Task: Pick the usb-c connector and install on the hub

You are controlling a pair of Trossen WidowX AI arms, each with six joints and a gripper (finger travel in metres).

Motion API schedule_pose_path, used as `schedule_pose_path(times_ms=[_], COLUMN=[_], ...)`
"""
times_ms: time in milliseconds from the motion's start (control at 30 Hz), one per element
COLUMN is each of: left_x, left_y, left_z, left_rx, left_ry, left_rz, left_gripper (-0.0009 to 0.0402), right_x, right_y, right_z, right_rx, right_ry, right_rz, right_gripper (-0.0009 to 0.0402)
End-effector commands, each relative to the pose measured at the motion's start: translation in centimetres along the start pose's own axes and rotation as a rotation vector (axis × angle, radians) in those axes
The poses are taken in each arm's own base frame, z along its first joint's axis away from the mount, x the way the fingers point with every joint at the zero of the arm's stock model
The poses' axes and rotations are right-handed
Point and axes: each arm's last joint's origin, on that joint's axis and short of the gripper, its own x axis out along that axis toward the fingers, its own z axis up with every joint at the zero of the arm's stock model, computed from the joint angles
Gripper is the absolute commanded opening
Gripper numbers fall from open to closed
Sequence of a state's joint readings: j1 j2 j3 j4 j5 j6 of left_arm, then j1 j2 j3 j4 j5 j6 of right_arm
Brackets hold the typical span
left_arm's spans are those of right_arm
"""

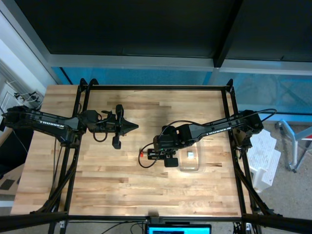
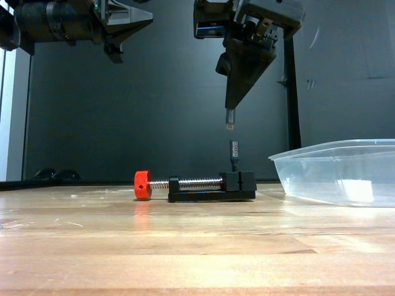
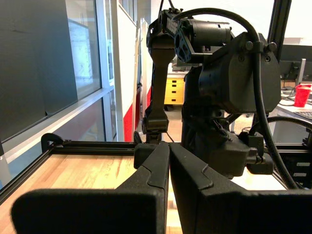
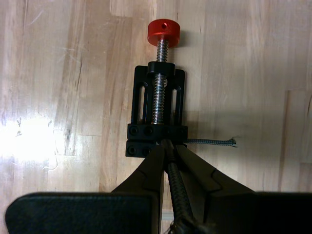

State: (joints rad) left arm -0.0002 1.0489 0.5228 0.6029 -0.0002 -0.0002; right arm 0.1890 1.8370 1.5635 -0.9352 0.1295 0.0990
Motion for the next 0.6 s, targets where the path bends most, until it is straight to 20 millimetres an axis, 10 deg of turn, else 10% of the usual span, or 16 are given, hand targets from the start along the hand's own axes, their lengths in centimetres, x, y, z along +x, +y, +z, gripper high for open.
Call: schedule_pose_path(times_ms=[33, 600], left_x=[0.0, 0.0], left_y=[0.01, 0.01], left_z=[0.0, 0.0], left_rx=[0.0, 0.0], left_ry=[0.0, 0.0], left_rz=[0.0, 0.0], left_gripper=[0.0, 0.0], right_x=[-0.38, 0.17], right_y=[-0.02, -0.19], right_z=[0.04, -0.02], right_rx=[0.002, 0.0], right_ry=[-0.012, 0.011], right_rz=[0.001, 0.039], right_gripper=[0.0004, 0.0001])
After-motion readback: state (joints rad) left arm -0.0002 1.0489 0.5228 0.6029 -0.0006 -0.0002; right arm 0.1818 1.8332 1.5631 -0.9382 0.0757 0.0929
